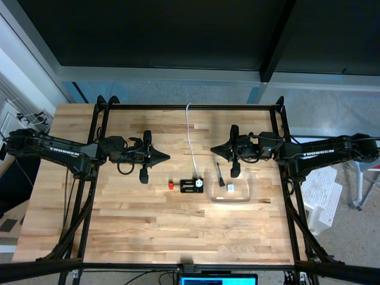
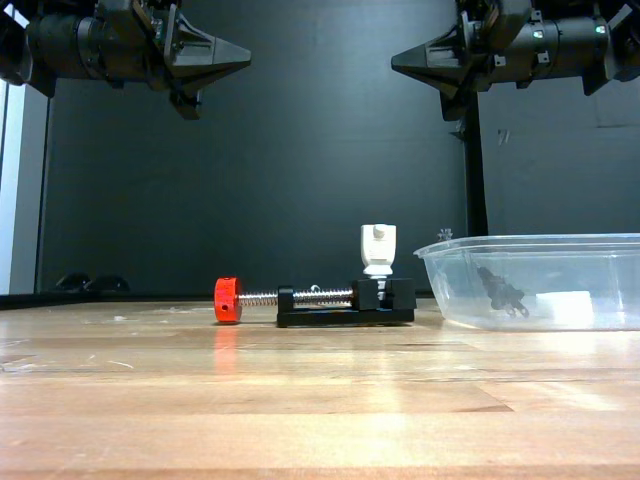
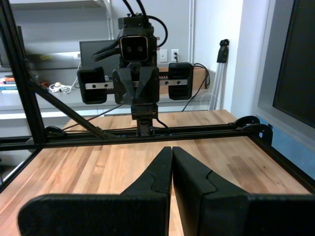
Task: Remove the power plug from the receptacle and place in the container
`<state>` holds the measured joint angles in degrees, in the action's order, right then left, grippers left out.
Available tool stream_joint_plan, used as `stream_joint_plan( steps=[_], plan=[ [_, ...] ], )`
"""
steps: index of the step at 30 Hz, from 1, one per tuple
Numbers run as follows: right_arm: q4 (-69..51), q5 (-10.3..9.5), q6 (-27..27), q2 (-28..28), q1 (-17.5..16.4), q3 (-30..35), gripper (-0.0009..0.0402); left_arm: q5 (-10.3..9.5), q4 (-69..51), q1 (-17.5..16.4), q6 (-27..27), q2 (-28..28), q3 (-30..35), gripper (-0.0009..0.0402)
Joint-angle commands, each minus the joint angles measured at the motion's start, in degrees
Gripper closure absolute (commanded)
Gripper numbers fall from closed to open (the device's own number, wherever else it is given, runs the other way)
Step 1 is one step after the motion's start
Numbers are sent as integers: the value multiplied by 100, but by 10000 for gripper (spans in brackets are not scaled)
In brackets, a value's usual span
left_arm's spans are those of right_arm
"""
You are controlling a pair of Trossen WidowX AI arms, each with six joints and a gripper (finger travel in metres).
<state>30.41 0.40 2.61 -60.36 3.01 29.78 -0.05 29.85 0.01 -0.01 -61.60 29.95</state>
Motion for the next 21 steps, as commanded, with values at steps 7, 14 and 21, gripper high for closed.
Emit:
stream_joint_plan(
  steps=[7, 14, 21],
  plan=[
    [55, -66, -13, -4, -15, -74, 393, 0, 2, 0, 0, 0, 0, 393],
    [72, -59, -7, -9, -31, -72, 393, 2, 2, 0, 0, 0, 0, 393],
    [76, -74, -35, -26, -39, -72, 393, 0, 2, 0, 0, 0, 0, 393]
  ],
)
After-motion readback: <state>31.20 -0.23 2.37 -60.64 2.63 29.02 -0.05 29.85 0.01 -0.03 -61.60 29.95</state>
